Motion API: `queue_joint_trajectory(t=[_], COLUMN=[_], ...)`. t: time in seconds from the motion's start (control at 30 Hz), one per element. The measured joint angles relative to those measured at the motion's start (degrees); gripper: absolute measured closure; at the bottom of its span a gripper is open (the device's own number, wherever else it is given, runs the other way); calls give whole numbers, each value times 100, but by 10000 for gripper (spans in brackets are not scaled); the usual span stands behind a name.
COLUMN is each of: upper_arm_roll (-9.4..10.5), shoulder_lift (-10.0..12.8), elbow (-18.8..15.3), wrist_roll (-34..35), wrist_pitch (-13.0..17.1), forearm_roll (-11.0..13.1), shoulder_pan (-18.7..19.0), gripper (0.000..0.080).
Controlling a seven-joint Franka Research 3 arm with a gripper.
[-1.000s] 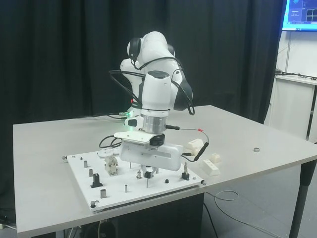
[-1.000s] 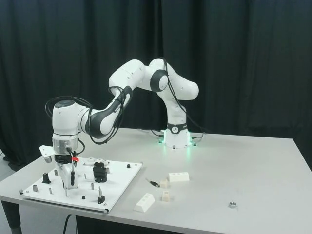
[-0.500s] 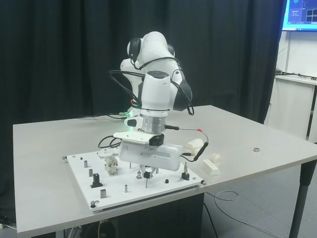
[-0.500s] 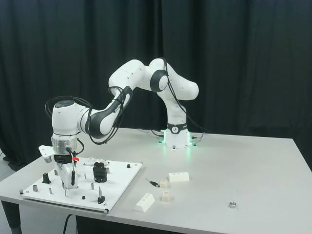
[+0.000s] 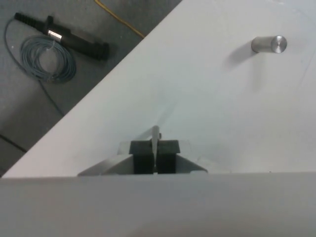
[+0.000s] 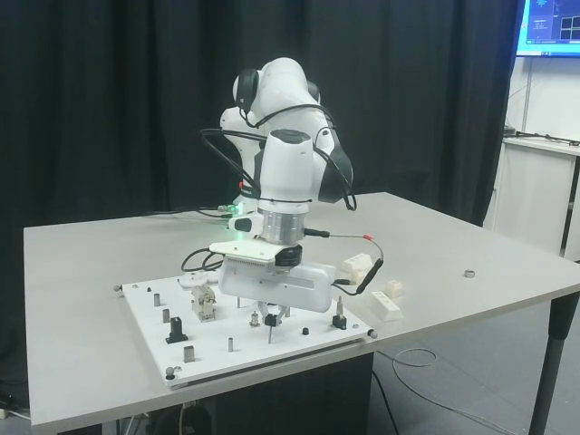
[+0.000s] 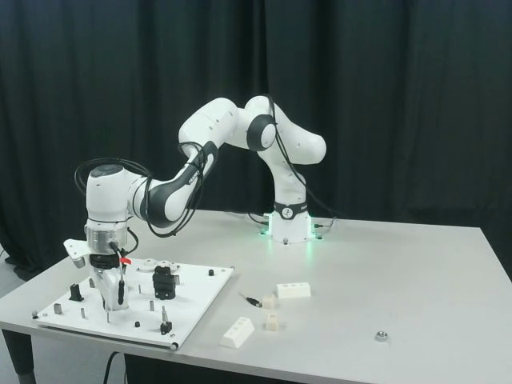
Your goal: Insert round peg 1.
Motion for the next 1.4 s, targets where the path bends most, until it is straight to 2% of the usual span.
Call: queue_joint_trajectory(t=[1.4], upper_arm_roll=[-12], shoulder_lift=[2], elbow=[19], wrist_roll=[-4], wrist_pitch=[-82], forearm_roll=[8], shoulder_pan=[0], gripper=[788])
